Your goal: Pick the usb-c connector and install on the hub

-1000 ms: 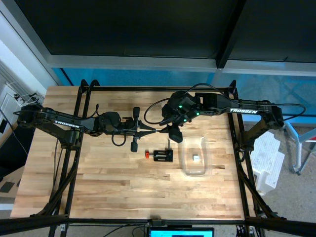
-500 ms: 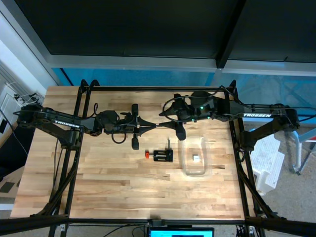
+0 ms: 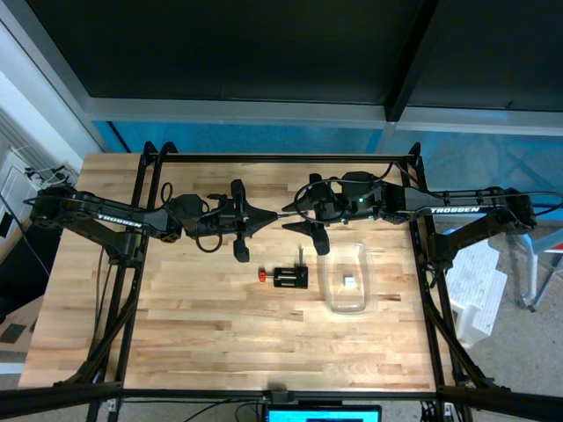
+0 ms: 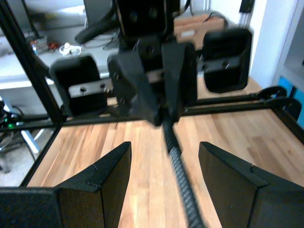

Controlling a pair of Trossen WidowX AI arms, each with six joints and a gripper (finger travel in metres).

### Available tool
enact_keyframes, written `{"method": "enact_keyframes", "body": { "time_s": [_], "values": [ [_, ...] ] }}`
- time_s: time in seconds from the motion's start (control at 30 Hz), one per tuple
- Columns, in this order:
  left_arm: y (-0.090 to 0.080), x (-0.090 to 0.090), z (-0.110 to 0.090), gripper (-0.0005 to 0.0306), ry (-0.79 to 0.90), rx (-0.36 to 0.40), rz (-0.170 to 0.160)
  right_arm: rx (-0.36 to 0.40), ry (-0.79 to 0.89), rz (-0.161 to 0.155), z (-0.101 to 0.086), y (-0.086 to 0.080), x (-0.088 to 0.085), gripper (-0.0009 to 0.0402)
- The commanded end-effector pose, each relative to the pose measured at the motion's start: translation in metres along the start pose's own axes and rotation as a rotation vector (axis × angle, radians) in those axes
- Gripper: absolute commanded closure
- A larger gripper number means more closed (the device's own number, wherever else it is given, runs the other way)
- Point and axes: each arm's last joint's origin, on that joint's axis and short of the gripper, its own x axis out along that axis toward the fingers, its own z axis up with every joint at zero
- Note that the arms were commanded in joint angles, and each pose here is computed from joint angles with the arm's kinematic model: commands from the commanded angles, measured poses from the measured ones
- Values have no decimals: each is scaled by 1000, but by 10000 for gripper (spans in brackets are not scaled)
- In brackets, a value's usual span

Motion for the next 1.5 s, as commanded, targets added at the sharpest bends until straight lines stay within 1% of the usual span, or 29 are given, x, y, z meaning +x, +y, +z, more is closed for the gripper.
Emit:
{"method": "enact_keyframes", "body": {
  "time_s": [0.03,0.23,0.3,0.6,0.97,1.17,1.23,1.37,1.43,1.5],
  "values": [
    [0,0,0,300,2,-5,-2,-5,-22,3,2,0,0,197],
    [0,0,0,300,1,-6,-3,-9,-25,3,2,0,0,198],
    [0,0,0,301,-4,-7,-3,-12,-24,3,2,0,1,205],
    [0,0,0,300,-4,-7,-3,-31,-24,3,2,0,1,280],
    [0,0,0,301,-4,-11,-3,-50,-23,5,2,0,1,350],
    [0,0,0,300,-5,-12,-3,-57,-20,3,2,0,1,396],
    [0,0,0,300,-5,-18,-3,-56,-20,3,2,0,1,390],
    [0,0,0,295,-5,-18,-2,-57,-20,3,2,0,1,394],
    [0,0,0,283,-5,-19,-2,-58,-20,3,2,0,0,393],
    [0,0,1,262,-7,-18,-3,-57,-15,3,2,0,0,394]
  ]
}}
